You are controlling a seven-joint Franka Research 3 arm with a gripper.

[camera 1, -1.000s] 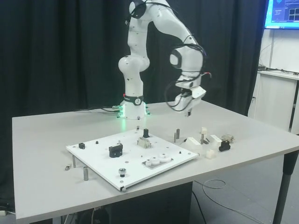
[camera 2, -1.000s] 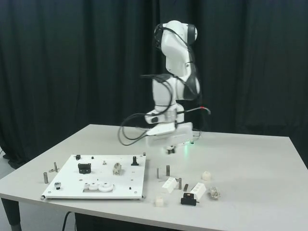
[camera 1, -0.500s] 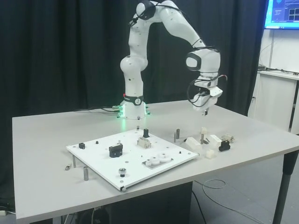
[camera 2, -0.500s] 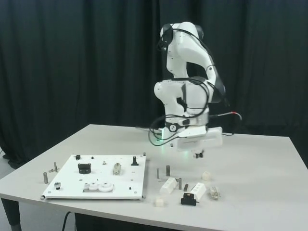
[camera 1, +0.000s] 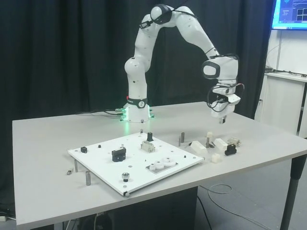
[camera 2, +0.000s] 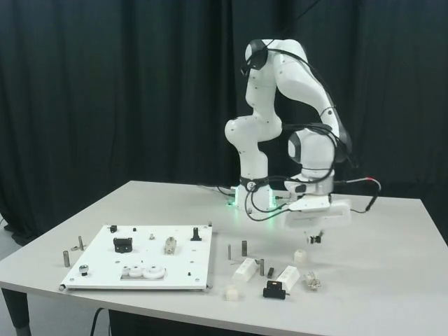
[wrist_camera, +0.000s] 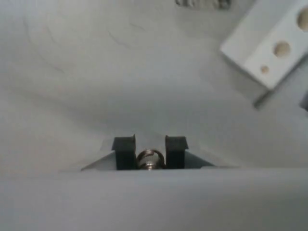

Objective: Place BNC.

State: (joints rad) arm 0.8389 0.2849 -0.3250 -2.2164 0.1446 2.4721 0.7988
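In the wrist view a small metal BNC connector [wrist_camera: 150, 160] sits between the two black fingertips, and my gripper [wrist_camera: 150, 151] is shut on it. The gripper [camera 1: 222, 120] hangs above the right part of the grey table [camera 1: 43, 143], over the loose parts and off the white board [camera 1: 96, 158]. In the second room view the gripper [camera 2: 315, 239] hovers just above a small white cube [camera 2: 299, 256]. The connector is too small to make out in either room view.
Below the gripper lie a white block with holes [wrist_camera: 269, 48], more white blocks [camera 1: 196, 146], a black piece [camera 1: 230, 150] and a metal connector [camera 1: 233, 141]. Two upright pins [camera 2: 243, 248] stand by the board's edge. The board [camera 2: 203, 273] carries several mounted parts.
The arm has swung from near the board out to the right and lowered over the loose parts. The gripper has stayed shut through the move.
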